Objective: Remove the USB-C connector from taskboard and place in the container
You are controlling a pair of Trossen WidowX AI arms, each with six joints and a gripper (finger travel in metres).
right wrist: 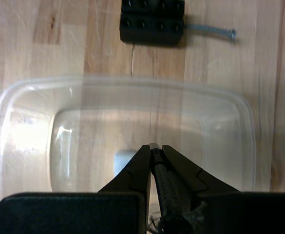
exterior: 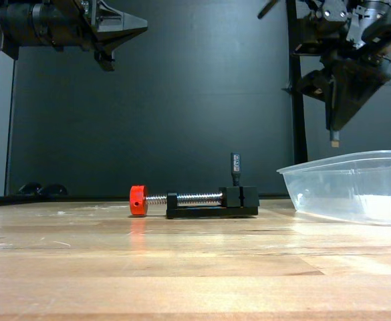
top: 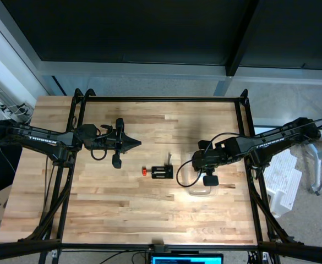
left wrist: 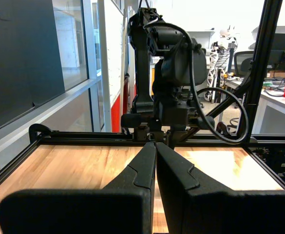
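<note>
My right gripper (right wrist: 154, 147) hangs over the container (right wrist: 30, 122), a clear plastic tub, and is shut on the USB-C connector (right wrist: 158, 169), a small dark oblong plug. In the low view the plug's tip (exterior: 334, 141) pokes out below the right gripper (exterior: 333, 126), a little above the tub's rim (exterior: 345, 167). The taskboard (exterior: 212, 201), a black fixture with a red knob (exterior: 138, 200), sits left of the tub with a thin upright pin (exterior: 235, 167) on it. My left gripper (top: 132, 144) is shut and empty, parked high at the left, far from the board.
A small white square piece (right wrist: 125, 159) lies on the tub's floor. A black frame (top: 161, 99) runs around the wooden table (top: 122, 214). The taskboard (top: 162, 171) and the tub (top: 200, 190) lie near the table's middle.
</note>
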